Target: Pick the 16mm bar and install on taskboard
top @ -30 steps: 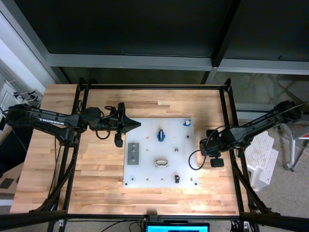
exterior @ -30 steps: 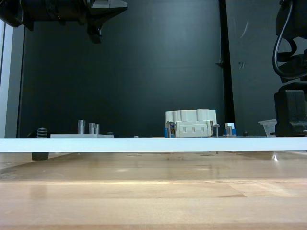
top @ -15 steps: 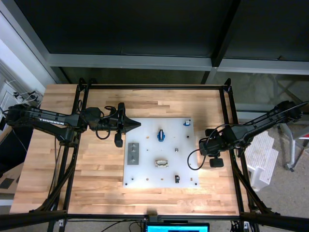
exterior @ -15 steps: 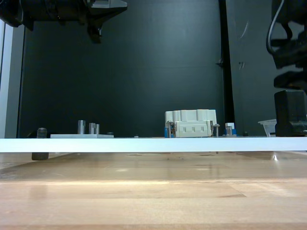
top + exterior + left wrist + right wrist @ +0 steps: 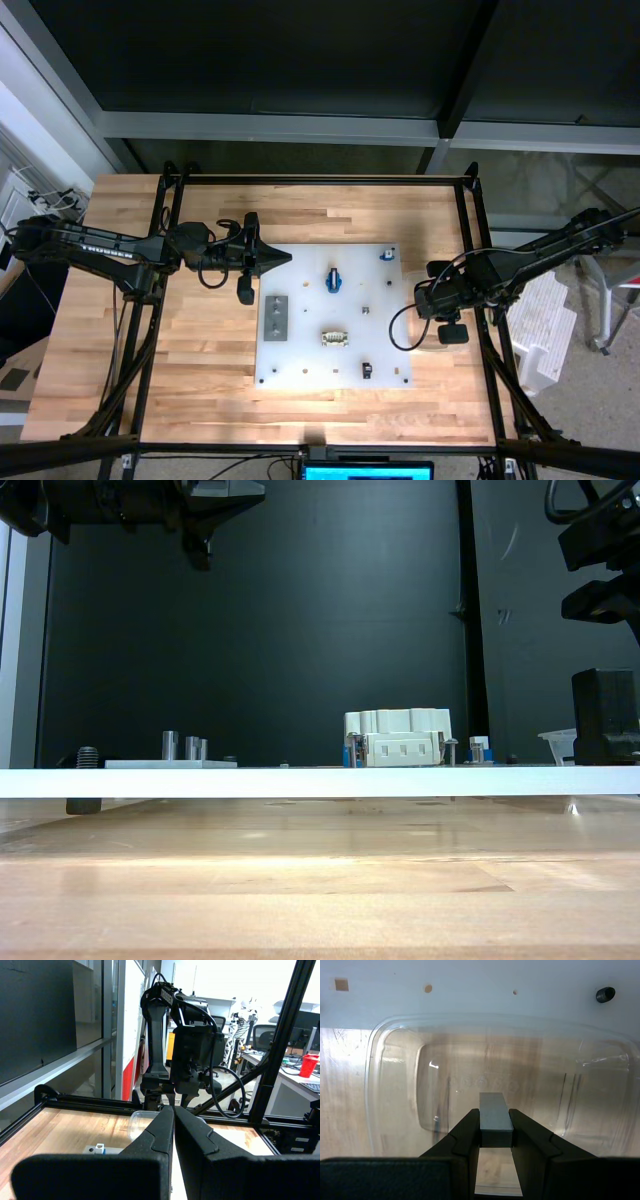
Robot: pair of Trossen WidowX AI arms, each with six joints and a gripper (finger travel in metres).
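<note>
Right gripper (image 5: 494,1116), centre-right, grips the 16mm bar (image 5: 495,1107) above its tray (image 5: 395,1085); next, carry to taskboard (image 5: 300,360). Left gripper (image 5: 174,1110), closed empty, hovers centre-left.

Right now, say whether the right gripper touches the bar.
Touching: right wrist view shows the right gripper clamping the bar above a tray. Left gripper hovers shut above the board's edge.

Wood table (image 5: 200,385), black frame (image 5: 320,181) — dark backdrop (image 5: 330,610)
</note>
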